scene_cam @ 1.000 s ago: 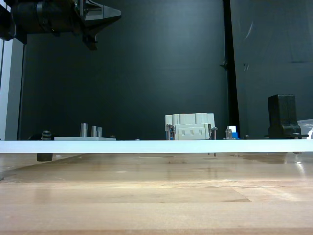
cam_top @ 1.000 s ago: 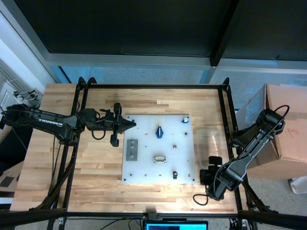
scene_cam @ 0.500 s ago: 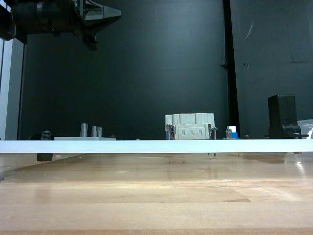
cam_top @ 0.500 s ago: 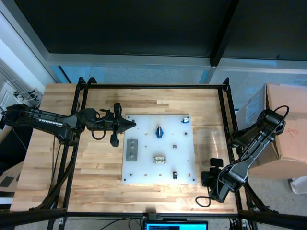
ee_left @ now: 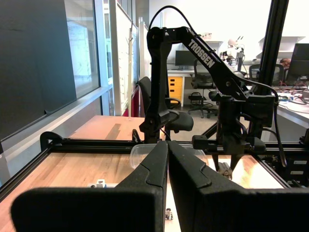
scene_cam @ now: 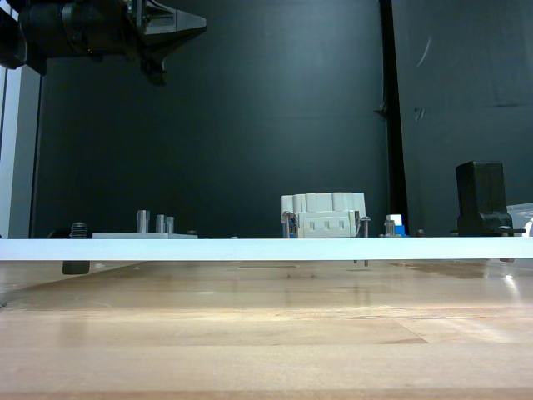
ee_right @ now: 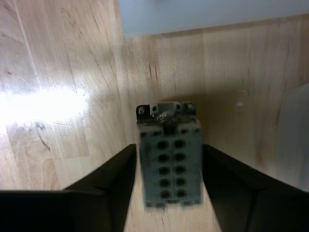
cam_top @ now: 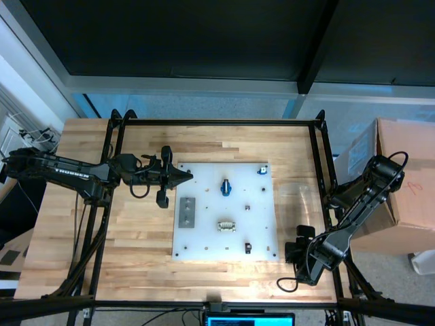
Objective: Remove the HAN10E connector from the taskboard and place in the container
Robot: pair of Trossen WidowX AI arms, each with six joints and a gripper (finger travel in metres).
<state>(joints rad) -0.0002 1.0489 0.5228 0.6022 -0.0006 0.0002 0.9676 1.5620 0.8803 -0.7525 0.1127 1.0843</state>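
Right gripper [cam_top: 297, 252] hangs over the bench just off the board's [cam_top: 204, 238] near right corner, clamped on the connector [ee_right: 169, 162], which is held clear of the board above bare wood. Beige housing [cam_top: 226, 225] stands mid-board. Clear container [cam_top: 300, 195] lies beside the board's right edge. Left gripper [cam_top: 185, 175] hangs high over the board's far left corner, fingers pressed together

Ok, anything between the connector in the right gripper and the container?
Nothing visible. The right gripper holds the HAN10E connector over the table by the taskboard's near right corner; the container lies just beyond. The left gripper, shut, hangs over its far left corner.
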